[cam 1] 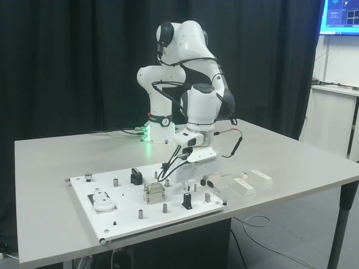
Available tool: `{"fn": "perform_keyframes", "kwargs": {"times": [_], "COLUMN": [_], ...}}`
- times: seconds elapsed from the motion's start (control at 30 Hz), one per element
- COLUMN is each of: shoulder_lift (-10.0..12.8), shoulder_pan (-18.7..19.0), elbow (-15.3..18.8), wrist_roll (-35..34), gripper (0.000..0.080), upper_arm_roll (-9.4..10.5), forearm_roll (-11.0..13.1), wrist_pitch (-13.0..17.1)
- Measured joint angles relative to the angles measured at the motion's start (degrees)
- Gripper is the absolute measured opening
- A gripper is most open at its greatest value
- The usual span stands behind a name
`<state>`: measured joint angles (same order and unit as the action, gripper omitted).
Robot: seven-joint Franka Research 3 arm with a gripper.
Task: Remove round peg 2.
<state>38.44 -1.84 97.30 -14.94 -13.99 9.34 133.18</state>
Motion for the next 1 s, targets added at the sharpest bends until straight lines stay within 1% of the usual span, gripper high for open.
{"fn": "perform_keyframes", "kwargs": {"times": [0.27, 0.3, 0.47, 0.5, 0.77, 0.8, 1.0], "shoulder_lift": [0.2, 0.2, 0.4, 0.4, 0.4, 0.4, 0.4], "shoulder_pan": [0.0, 0.0, 0.0, 0.0, 0.0, 0.0, 0.0], "elbow": [-0.1, -0.1, -0.1, -0.1, -0.2, -0.2, -0.3], "wrist_roll": [0.9, 1.0, 1.1, 1.1, 1.4, 1.4, 1.5], "gripper": [0.0665, 0.0338, 0.0338, 0.0158, 0.0158, 0.0072, 0.0072], "upper_arm_roll": [0.0, 0.0, 0.0, 0.0, -0.05, -0.05, -0.05], "forearm_roll": [0.0, 0.0, 0.0, 0.0, 0.0, 0.0, 0.0], "wrist_pitch": [0.0, 0.0, 0.0, 0.0, 0.0, 0.0, 0.0]}}
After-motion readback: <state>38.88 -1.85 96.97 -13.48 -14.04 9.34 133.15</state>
